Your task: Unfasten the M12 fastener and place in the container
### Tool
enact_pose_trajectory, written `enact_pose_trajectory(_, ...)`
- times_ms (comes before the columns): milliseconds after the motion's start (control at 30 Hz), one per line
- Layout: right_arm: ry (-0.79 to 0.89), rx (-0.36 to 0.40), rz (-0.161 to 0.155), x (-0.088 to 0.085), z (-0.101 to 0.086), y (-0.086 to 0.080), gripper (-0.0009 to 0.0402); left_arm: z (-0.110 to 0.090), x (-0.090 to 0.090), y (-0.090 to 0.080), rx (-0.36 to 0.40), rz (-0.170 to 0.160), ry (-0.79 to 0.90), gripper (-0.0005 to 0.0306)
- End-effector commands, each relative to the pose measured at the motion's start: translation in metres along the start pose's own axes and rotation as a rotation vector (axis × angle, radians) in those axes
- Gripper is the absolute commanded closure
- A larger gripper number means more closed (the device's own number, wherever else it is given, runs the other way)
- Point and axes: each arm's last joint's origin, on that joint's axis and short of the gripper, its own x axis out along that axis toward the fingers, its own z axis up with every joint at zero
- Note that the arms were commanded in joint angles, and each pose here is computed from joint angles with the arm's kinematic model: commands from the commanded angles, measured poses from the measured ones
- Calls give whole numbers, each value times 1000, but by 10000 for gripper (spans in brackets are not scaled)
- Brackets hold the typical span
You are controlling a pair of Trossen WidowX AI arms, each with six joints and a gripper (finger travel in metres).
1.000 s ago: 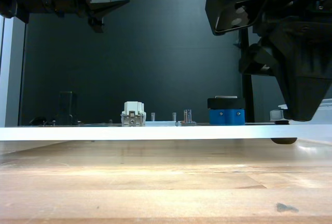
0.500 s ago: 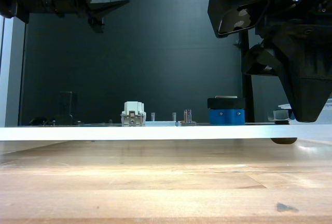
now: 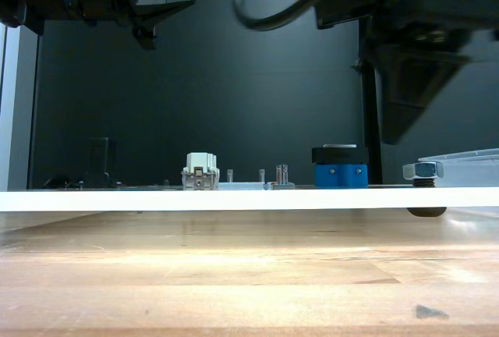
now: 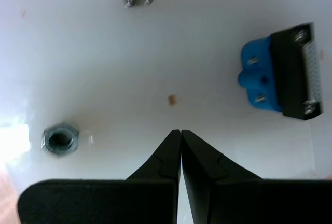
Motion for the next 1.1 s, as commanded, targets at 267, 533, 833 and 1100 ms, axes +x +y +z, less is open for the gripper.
enact_pose_trajectory(267,83,-15,175,-2,1,6,393,1,0,0,0,1,-5,300)
enact_pose_trajectory(533,148,-30,484,-5,6,21,393,0,0,0,0,1,-2,300)
enact_pose_trajectory(833,161,-52,483,6,5,24,393,0,0,0,0,0,-1,300)
enact_pose_trajectory(1100,139,-49,436,14,3,22,393,0,0,0,0,0,-1,300)
